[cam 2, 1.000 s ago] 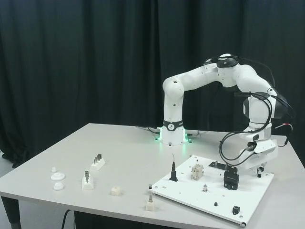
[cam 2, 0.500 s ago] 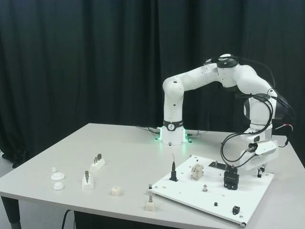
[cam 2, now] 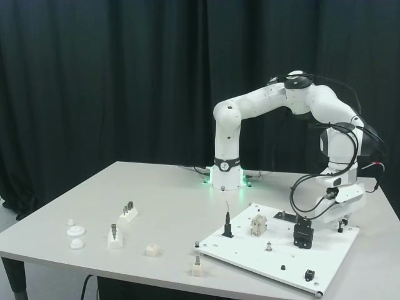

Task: Insert bolt 4.

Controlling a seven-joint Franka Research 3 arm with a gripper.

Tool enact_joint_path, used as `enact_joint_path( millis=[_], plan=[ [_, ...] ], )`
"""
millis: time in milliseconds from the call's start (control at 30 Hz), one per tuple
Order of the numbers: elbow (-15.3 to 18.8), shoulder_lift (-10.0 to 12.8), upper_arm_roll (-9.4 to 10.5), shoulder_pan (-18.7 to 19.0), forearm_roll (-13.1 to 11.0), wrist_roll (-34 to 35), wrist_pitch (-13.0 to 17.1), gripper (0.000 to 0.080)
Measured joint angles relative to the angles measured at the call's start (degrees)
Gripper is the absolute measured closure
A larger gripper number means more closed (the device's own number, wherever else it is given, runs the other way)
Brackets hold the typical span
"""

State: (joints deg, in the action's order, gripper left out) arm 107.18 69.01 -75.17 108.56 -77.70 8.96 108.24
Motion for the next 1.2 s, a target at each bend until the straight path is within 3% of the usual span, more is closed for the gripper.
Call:
enact_joint_path(
  millis=[1200],
  plan=[
    [-0.33,0.04,0.56,-1.08,-0.63,0.0,0.87,0.0577]
  ],
)
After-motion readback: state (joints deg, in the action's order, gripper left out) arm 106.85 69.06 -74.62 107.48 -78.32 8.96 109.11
